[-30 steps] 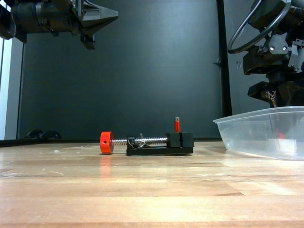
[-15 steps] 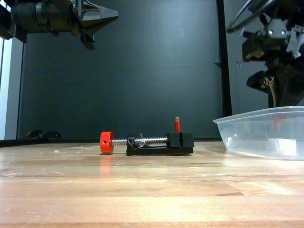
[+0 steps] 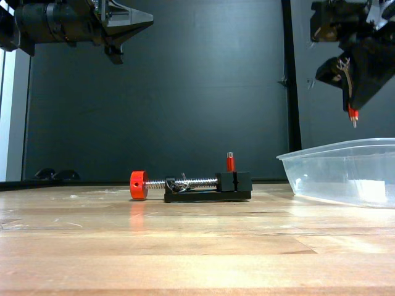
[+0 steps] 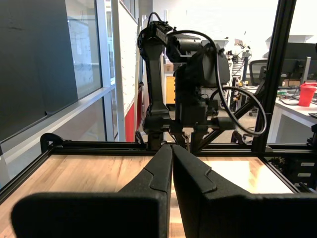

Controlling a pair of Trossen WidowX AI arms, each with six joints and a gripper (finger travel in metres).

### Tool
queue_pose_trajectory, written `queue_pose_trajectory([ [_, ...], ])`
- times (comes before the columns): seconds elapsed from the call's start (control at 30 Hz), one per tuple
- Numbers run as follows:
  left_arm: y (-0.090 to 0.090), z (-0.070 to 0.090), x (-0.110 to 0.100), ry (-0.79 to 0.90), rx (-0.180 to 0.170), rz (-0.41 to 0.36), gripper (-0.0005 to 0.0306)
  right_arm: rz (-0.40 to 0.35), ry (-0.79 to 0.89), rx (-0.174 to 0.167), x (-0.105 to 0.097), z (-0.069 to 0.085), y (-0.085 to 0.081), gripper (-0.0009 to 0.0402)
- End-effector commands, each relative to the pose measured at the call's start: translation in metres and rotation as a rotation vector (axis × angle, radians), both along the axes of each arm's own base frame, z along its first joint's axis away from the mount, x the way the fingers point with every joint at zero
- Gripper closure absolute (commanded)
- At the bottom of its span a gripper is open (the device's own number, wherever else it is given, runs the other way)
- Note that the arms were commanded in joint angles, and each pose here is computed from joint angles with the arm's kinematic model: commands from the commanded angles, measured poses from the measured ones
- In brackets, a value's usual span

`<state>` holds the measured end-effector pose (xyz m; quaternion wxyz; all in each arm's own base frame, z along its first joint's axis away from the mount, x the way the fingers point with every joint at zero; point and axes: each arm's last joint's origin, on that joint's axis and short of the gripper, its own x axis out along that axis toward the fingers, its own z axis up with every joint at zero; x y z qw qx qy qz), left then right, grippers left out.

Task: Pick the RCA connector and install on taskboard

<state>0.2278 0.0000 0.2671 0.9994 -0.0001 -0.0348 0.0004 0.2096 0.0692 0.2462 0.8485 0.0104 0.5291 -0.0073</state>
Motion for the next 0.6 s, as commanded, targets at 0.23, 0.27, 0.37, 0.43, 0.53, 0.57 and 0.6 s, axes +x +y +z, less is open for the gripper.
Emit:
queue_pose_trajectory([
  [0.23,0.000,0.000,0.000,0.000,0.000,0.000,0.0300,-0.005,-0.024,0.006,0.009,0.009,0.002,0.0392],
  [0.27,0.000,0.000,0.000,0.000,0.000,0.000,0.0300,-0.008,-0.022,0.006,0.011,0.009,0.002,0.0392],
  [0.37,0.000,0.000,0.000,0.000,0.000,0.000,0.0300,-0.023,-0.025,0.005,0.019,0.011,0.001,0.0392],
  [0.43,0.000,0.000,0.000,0.000,0.000,0.000,0.0300,-0.038,-0.025,-0.002,0.026,0.012,0.000,0.0392],
  [0.53,0.000,0.000,0.000,0.000,0.000,0.000,0.0300,-0.048,-0.032,-0.003,0.038,0.013,-0.001,0.0392],
  [0.57,0.000,0.000,0.000,0.000,0.000,-0.001,0.0300,-0.050,-0.037,-0.002,0.041,0.013,-0.001,0.0392],
  [0.6,0.000,0.000,0.000,0.000,0.000,0.000,0.0300,-0.047,-0.039,-0.003,0.044,0.013,0.000,0.0392],
])
